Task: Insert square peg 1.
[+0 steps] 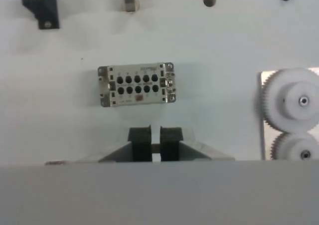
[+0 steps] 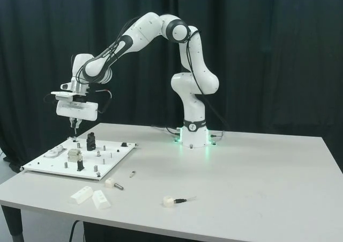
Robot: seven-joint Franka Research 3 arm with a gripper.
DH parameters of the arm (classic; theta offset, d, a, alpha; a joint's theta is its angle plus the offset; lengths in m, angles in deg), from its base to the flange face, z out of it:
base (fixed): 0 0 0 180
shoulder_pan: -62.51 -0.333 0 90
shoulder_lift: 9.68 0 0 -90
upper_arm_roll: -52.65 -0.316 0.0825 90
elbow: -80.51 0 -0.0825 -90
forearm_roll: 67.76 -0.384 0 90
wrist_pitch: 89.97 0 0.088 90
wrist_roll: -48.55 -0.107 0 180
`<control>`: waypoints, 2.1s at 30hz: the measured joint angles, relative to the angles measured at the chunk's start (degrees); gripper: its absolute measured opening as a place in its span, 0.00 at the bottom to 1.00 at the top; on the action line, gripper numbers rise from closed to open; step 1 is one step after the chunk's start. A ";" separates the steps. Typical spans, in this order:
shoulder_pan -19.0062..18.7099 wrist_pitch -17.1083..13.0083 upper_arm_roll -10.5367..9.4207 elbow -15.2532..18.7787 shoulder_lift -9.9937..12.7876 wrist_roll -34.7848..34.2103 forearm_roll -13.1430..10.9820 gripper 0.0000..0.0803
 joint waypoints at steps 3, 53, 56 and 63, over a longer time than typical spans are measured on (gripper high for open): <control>0.00 2.18 0.09 -0.96 -0.04 0.38 0.19 0.04; 2.65 8.27 0.11 -5.35 7.11 19.66 -5.83 0.04; 2.85 8.28 -0.12 -5.21 7.43 20.66 -7.14 0.04; 3.22 8.30 -0.38 -4.85 7.75 22.27 -9.24 0.04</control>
